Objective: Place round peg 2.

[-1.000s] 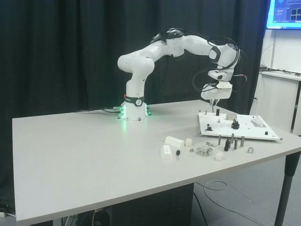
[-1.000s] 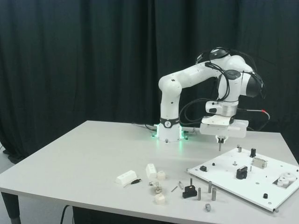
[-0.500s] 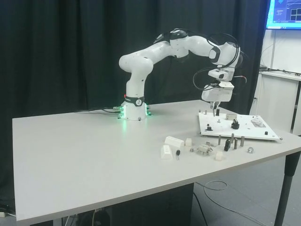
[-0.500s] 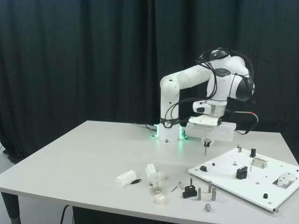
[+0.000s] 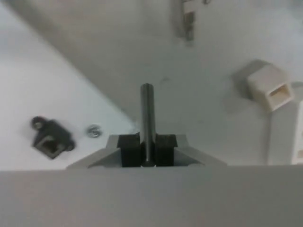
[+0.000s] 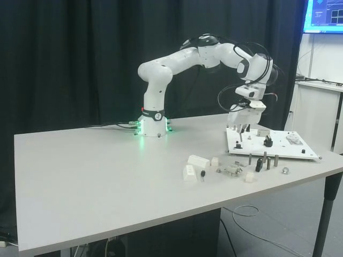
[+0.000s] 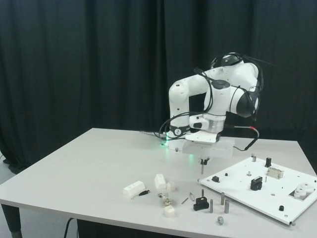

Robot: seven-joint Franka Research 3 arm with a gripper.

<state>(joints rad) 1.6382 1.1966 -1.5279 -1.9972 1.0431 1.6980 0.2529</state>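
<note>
Round peg (image 5: 147, 120): smooth grey metal, dull sheen. Tool (image 5: 147, 150) pads (image 5: 129, 150): matt black. Counter (image 6: 96, 166): matt grey. Arm shell (image 7: 198, 87): glossy white plastic. Backdrop curtain (image 7: 89, 64): black cloth.

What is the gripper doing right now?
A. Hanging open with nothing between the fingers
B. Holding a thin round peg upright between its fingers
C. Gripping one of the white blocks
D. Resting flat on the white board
B: the wrist view shows the gripper shut on the round peg, which hangs above the table in the second room view.
</note>
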